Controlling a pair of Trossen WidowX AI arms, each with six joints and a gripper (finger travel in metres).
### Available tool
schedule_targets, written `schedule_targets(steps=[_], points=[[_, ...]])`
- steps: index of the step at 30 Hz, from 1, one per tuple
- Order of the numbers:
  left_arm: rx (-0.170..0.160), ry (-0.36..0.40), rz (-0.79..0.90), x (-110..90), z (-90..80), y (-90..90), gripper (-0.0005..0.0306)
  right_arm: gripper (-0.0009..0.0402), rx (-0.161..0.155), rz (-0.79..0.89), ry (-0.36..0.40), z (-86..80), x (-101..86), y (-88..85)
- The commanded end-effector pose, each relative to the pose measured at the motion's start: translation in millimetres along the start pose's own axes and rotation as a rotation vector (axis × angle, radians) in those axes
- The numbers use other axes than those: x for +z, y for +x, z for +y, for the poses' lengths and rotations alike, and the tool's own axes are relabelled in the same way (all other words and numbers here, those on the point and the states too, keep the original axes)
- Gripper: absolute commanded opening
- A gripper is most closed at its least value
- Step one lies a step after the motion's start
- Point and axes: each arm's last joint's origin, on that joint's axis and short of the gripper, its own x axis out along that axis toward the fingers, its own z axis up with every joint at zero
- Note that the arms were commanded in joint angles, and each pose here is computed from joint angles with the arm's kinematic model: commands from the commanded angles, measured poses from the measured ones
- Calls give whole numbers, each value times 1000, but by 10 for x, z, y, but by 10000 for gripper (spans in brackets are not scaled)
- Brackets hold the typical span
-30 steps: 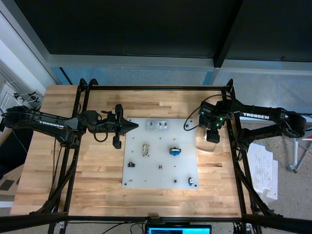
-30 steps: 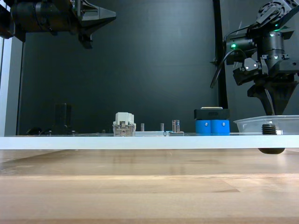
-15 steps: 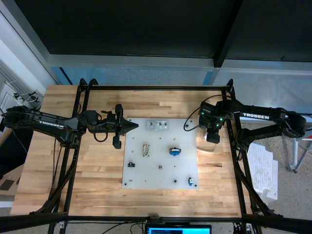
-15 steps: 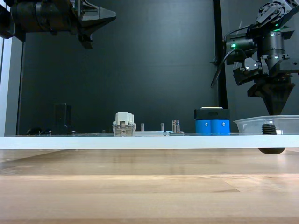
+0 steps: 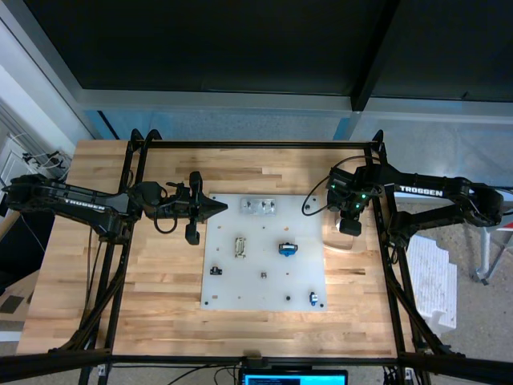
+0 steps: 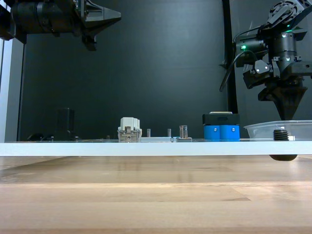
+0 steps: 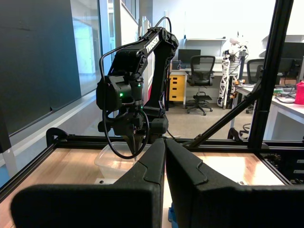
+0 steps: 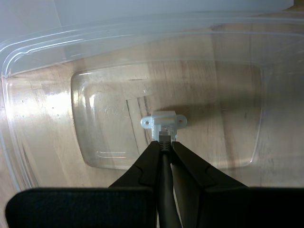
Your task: Pick the RJ45 connector and install on taskboard
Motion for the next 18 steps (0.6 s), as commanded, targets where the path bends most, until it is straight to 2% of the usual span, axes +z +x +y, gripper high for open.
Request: schedule_targets(steps=[1,11,18], points=[[0,0,0,0,1,1,0,0,-1,-2,-3,3,8,-24],[0,0,0,0,0,1,0,0,-6,4,-4,18,7,-193],[0,0,0,1,0,0,0,0,-6,0,20,49,8,-453]])
